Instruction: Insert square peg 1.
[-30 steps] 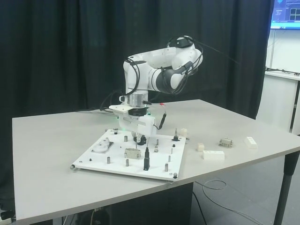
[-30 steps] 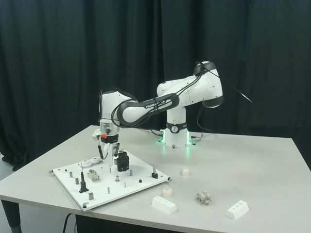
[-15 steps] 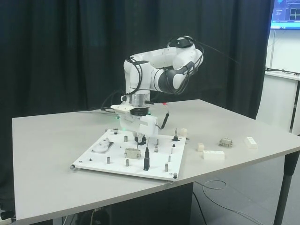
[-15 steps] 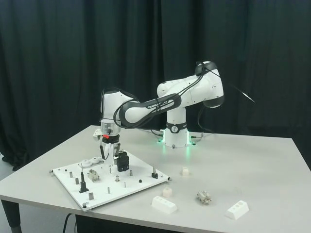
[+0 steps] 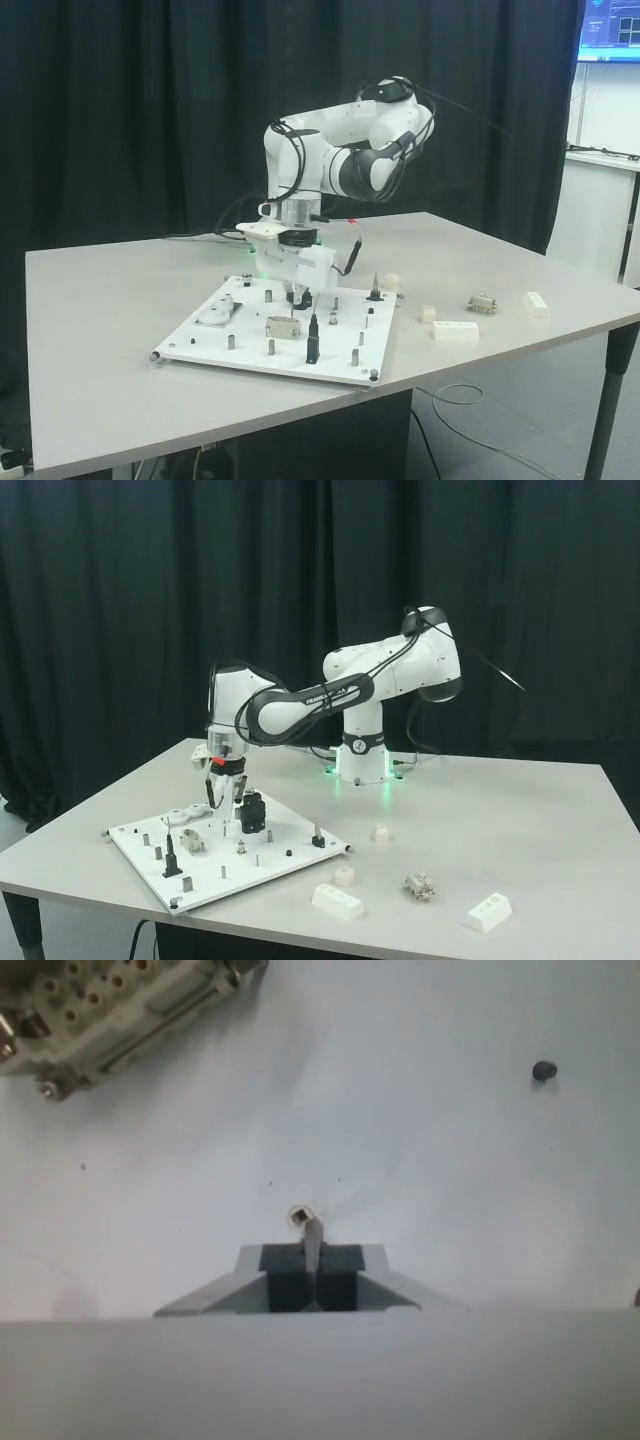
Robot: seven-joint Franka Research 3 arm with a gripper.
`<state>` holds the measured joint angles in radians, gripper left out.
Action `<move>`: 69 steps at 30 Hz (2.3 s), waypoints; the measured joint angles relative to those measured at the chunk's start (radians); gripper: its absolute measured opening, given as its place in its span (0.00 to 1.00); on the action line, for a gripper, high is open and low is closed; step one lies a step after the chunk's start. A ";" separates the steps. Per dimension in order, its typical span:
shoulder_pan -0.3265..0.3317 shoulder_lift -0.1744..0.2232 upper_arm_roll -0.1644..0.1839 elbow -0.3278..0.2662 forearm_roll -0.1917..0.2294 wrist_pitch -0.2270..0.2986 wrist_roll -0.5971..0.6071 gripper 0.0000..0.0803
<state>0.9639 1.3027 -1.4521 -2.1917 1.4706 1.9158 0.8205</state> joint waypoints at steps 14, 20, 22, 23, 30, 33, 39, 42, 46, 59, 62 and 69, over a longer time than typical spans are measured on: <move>0.001 0.000 0.012 0.005 0.004 0.020 0.000 0.03; 0.002 0.000 0.013 0.005 0.006 0.022 0.000 0.03; 0.002 0.000 0.014 0.005 0.006 0.023 0.000 0.03; 0.002 0.000 0.015 0.005 0.007 0.024 0.000 0.03; 0.002 0.000 0.018 0.005 0.008 0.029 0.000 0.03; 0.002 0.000 0.018 0.005 0.008 0.029 0.000 0.03; 0.002 0.000 0.018 0.004 0.008 0.029 0.000 0.03; 0.002 0.000 0.018 0.003 0.007 0.029 0.000 0.03; 0.003 0.000 0.017 0.001 0.004 0.029 -0.005 0.03; 0.004 -0.001 -0.004 -0.006 -0.005 0.029 -0.014 0.93; 0.004 -0.001 -0.011 -0.008 -0.008 0.029 -0.014 0.93; 0.004 -0.003 -0.025 -0.014 -0.009 0.024 -0.014 0.99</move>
<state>0.9680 1.2995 -1.4767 -2.2054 1.4612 1.9401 0.8065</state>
